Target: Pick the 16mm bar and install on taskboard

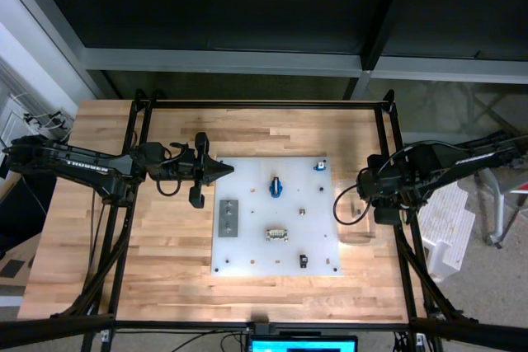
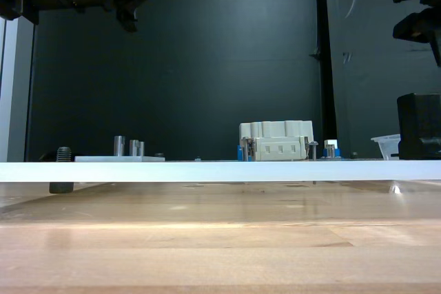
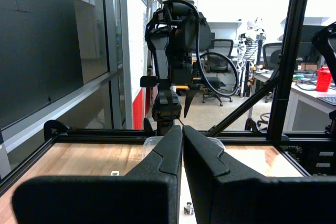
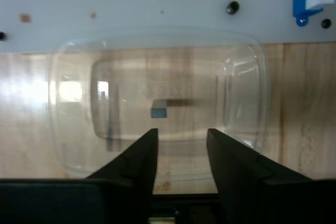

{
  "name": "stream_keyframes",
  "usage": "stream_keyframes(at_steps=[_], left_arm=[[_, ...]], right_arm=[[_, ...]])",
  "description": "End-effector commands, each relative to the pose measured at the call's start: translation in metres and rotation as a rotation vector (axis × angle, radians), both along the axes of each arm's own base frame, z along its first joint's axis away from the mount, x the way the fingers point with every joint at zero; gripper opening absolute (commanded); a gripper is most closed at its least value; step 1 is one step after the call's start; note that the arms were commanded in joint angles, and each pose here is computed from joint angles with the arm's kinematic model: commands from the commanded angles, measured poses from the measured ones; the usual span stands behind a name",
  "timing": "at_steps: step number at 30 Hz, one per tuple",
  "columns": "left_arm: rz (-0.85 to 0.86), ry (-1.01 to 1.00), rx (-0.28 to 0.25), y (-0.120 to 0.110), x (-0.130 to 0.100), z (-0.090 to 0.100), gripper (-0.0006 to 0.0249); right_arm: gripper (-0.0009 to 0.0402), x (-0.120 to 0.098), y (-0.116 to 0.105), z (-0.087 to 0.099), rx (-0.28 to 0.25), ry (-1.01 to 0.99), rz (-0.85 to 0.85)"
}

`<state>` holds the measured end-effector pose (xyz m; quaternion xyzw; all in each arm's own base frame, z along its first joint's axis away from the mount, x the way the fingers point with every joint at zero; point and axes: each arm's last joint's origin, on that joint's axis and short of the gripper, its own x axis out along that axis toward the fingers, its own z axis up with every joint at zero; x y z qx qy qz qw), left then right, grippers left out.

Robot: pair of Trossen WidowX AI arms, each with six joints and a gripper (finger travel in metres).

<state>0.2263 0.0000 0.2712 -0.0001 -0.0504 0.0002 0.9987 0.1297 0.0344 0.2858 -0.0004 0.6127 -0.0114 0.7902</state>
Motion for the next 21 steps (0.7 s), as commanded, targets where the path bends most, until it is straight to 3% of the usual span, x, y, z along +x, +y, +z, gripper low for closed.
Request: stream_keyframes(at_steps=[1, 10, 21], left_arm=[[0.000, -0.001, 0.000, 0.000, 0.000, 0.000, 0.0000], [0.000, 0.000, 0.000, 0.000, 0.000, 0.000, 0.0000], [0.000, -0.001, 0.000, 0.000, 0.000, 0.000, 0.0000]], right_arm=[[0.0169, -0.001, 0.005, -0.008, -0.002, 0.014, 0.016], [0.0234, -0.003, 0.016, -0.034, 0.003, 0.035, 0.048], [0.0243, 0.000, 0.020, -0.065, 0.003, 0.030, 0.070]])
